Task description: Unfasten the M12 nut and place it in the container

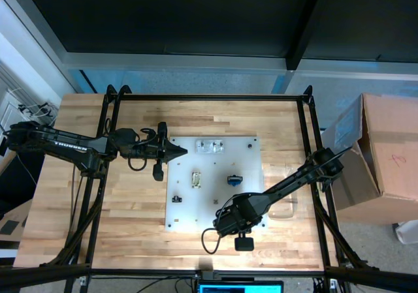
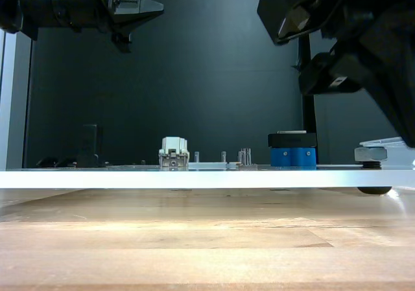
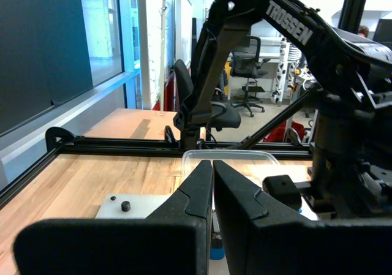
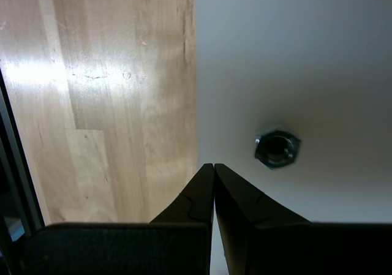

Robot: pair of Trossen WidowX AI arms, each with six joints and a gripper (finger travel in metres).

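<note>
The silver M12 nut (image 4: 277, 147) sits on the white board (image 4: 306, 54), its hole dark in the middle. In the low view the nut (image 2: 371, 153) rests on its stud (image 2: 371, 165) near the board's right end, low on the threads. My right gripper (image 4: 214, 165) hovers above the board, shut on nothing, with the nut apart from its tips and off to one side. In the high view the right gripper (image 1: 221, 228) is over the board's near right part and hides the nut. My left gripper (image 1: 184, 151) is shut and empty, held high at the board's far left edge.
The clear container (image 1: 288, 205) lies right of the board, under the right arm, and shows nothing inside. On the board stand a blue block (image 1: 234, 180), a white connector (image 1: 195, 179) and clear clips (image 1: 210, 147). A cardboard box (image 1: 379, 156) stands off the table's right.
</note>
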